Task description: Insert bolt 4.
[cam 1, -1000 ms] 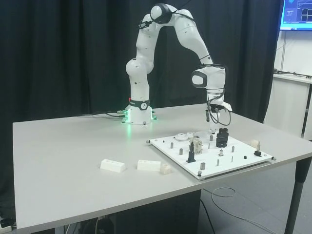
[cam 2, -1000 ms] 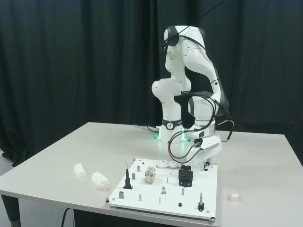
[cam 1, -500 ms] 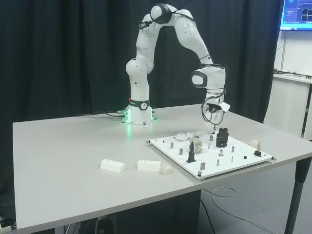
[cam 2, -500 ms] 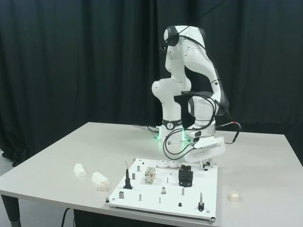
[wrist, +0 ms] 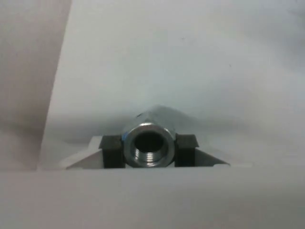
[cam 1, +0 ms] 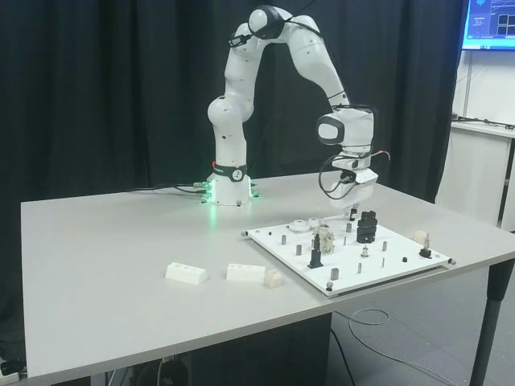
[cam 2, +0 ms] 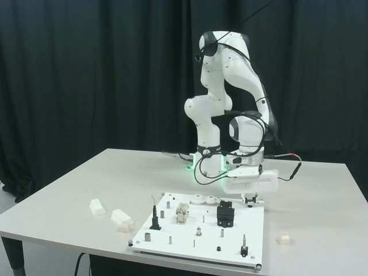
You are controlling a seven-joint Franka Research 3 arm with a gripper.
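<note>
**One bolt in the gripper, poised over the board's far edge**

One part is in hand: the wrist view shows the gripper [wrist: 148,151] closed on bolt 4 [wrist: 148,143], a metal piece with a hollow threaded end facing the camera, held between the two black pads [wrist: 111,151].

In the first room view the gripper [cam 1: 352,211] hangs just above the white board [cam 1: 273,239], near the black block [cam 1: 368,226], which sits at about 3 o'clock from it. The board lies on the grey desk [cam 1: 105,233].

Step, as judged: carry done, alignment in progress, insertion not yet made. The target hole is not visible from any view.

Next move calls for a straight descent with the bolt axis kept vertical, then light downward pressure; a tilted approach risks jamming at the hole mouth.
</note>
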